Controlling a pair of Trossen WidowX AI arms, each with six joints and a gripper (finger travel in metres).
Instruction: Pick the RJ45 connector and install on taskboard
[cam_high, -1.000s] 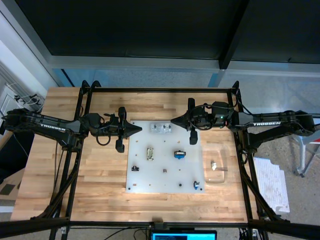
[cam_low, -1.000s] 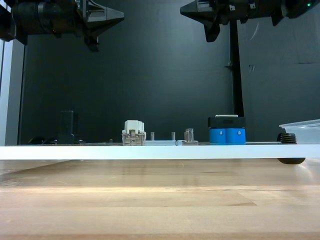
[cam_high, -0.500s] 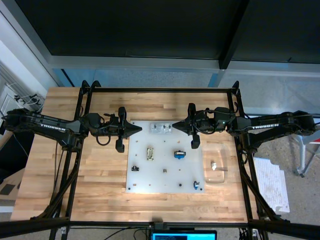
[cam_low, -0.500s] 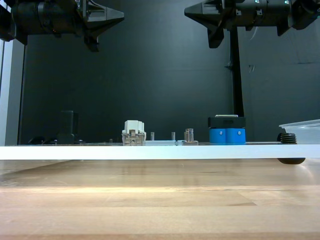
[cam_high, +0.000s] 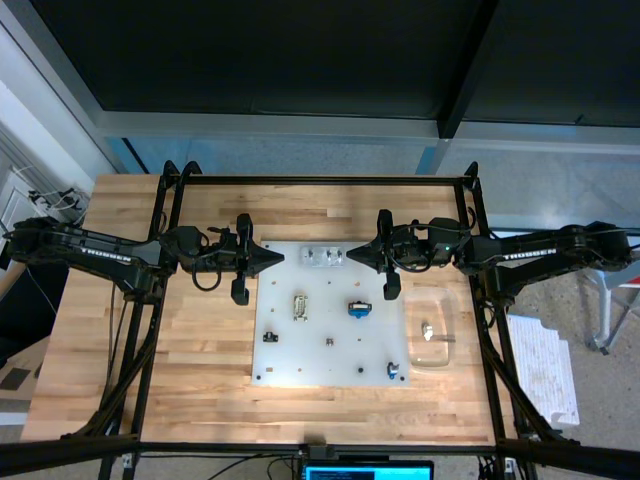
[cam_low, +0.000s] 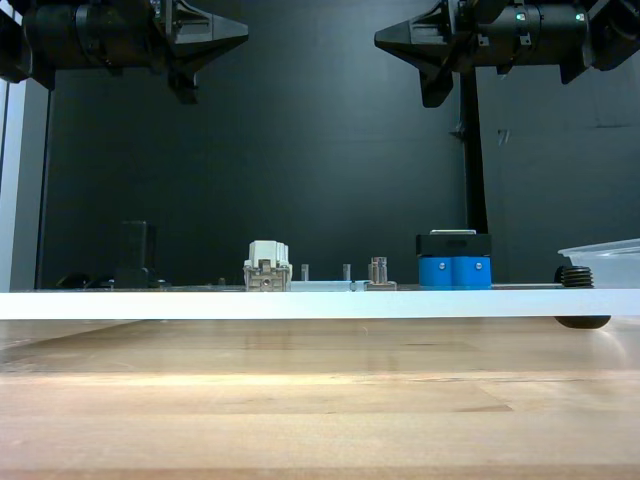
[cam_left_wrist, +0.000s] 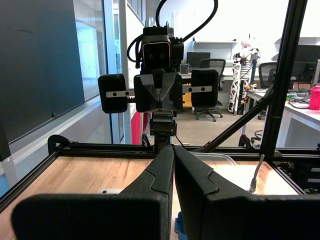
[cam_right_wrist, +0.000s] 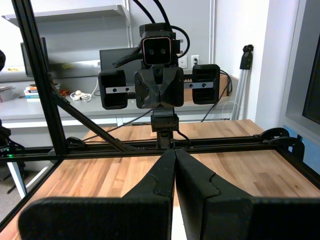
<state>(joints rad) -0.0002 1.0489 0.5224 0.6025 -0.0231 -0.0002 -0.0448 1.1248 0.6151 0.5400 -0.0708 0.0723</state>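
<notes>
Connector is probably light and brittle so grab its boot, can't spot it though; left hand (cam_high: 281, 258) and right hand (cam_high: 348, 253) hang high by the board's (cam_high: 300, 350) far edge, both pinched together on nothing

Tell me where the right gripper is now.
In the high view the right gripper hangs shut above the white board's far edge, right of centre, facing the shut left gripper at the far left corner.

Grained wooden table (cam_high: 200, 380), smooth white taskboard (cam_high: 300, 362)
</notes>
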